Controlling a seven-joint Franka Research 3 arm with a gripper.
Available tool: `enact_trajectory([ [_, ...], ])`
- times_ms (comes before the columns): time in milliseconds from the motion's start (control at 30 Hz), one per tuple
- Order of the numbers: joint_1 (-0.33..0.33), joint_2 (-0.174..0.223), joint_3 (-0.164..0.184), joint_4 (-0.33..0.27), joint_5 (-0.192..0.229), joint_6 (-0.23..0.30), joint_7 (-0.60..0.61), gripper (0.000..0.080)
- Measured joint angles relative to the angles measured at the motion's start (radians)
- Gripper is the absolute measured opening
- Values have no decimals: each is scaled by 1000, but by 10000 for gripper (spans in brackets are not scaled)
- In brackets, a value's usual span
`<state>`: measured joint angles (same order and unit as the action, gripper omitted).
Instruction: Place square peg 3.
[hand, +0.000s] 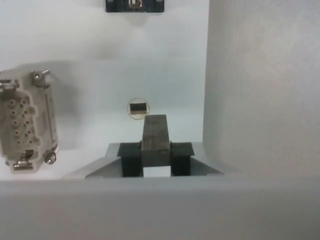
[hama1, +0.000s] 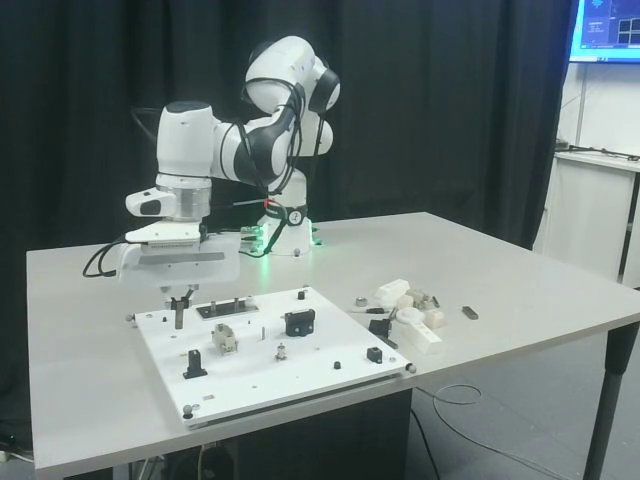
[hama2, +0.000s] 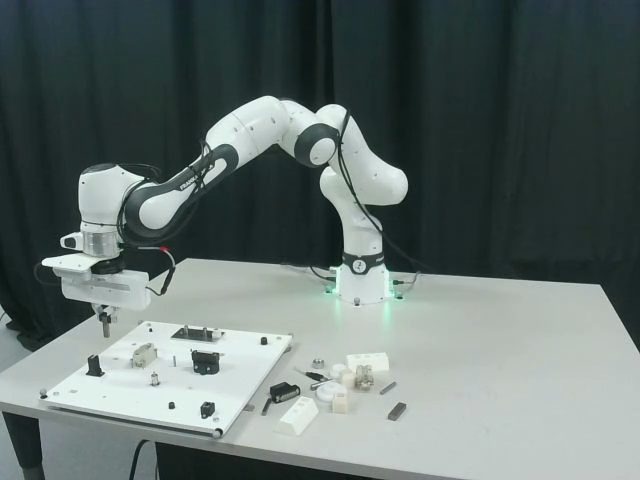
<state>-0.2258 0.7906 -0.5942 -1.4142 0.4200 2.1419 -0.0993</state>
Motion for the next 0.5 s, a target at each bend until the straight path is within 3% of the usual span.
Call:
enact_trajectory([
  [500,1,0,0,0,0,6,1,114],
])
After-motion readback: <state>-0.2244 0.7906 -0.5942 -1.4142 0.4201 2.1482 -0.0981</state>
